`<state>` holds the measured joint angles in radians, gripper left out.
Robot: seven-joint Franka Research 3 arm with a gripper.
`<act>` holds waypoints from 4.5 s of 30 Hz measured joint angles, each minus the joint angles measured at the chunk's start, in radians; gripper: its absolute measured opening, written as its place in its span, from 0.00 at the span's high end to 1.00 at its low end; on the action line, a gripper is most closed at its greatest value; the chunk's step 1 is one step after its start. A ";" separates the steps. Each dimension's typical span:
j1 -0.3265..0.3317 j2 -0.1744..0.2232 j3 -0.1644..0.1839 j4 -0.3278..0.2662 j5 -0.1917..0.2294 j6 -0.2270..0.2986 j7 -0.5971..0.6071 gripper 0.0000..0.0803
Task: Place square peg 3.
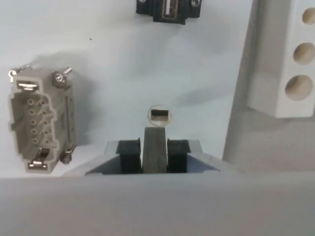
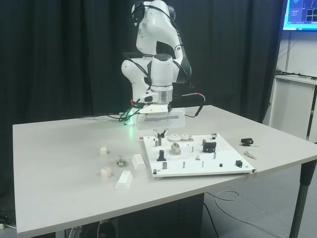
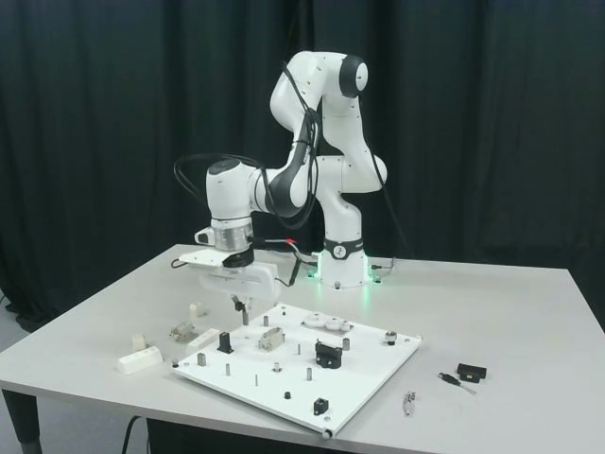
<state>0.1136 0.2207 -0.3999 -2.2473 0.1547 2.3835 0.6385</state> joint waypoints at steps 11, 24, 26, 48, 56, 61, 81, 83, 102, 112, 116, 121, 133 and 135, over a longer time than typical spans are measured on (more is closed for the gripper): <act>0.000 -0.006 0.000 0.001 -0.018 -0.002 0.009 0.86; 0.000 -0.006 0.000 0.002 -0.026 -0.002 0.009 0.86; 0.000 -0.006 0.000 0.002 -0.027 -0.002 0.009 0.86; 0.004 -0.006 0.000 0.005 -0.030 -0.002 0.009 0.86; 0.004 -0.006 -0.001 0.012 -0.039 0.001 0.009 0.86; 0.004 -0.006 -0.006 0.027 -0.064 0.005 0.020 0.86; -0.003 0.035 -0.084 0.095 -0.136 0.147 0.085 0.86; -0.004 0.049 -0.094 0.107 -0.136 0.167 0.085 0.86; -0.063 0.227 -0.115 0.274 -0.065 0.239 0.193 0.86; -0.085 0.289 -0.114 0.323 0.052 0.238 0.210 0.86; -0.090 0.302 -0.114 0.332 0.069 0.238 0.210 0.86; -0.096 0.319 -0.114 0.346 0.077 0.238 0.210 0.86; -0.130 0.369 -0.092 0.395 0.081 0.236 0.208 0.86; -0.140 0.378 -0.083 0.405 0.081 0.233 0.208 0.86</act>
<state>-0.0268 0.5984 -0.4827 -1.8426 0.2358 2.6162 0.8466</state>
